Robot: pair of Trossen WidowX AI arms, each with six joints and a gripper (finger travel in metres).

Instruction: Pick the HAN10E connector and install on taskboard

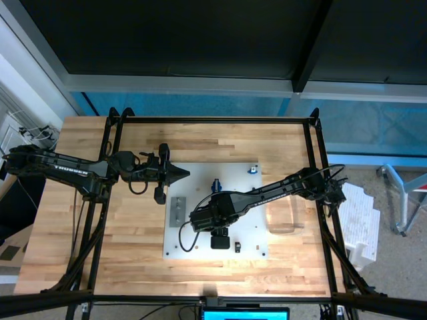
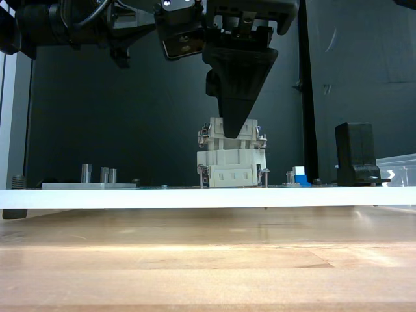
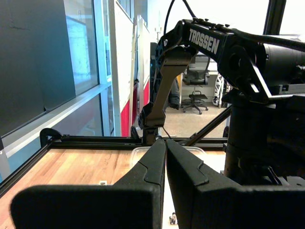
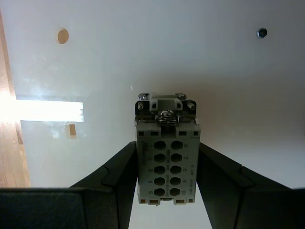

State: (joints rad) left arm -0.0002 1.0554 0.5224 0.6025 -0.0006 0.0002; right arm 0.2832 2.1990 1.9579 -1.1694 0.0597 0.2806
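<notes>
Butcher-block table (image 1: 100, 253) inside a black frame carries the white taskboard (image 1: 197, 180), with a clear tray (image 1: 283, 215) just beside its right edge. The right gripper (image 4: 167, 145) reaches down over the board's near middle, its two black fingers (image 4: 114, 167) clamped against the long sides of the HAN10E connector (image 4: 167, 162), whose two rows of pin holes face the wrist camera. From table height the connector sits upright, directly atop a matching beige housing (image 2: 231, 170) fixed to the board. A grey metal block (image 1: 178, 212) lies to its left and a blue knob (image 1: 215, 185) behind. The left gripper (image 3: 166, 145) hangs above the board's far-left corner, fingers pressed together on nothing.
</notes>
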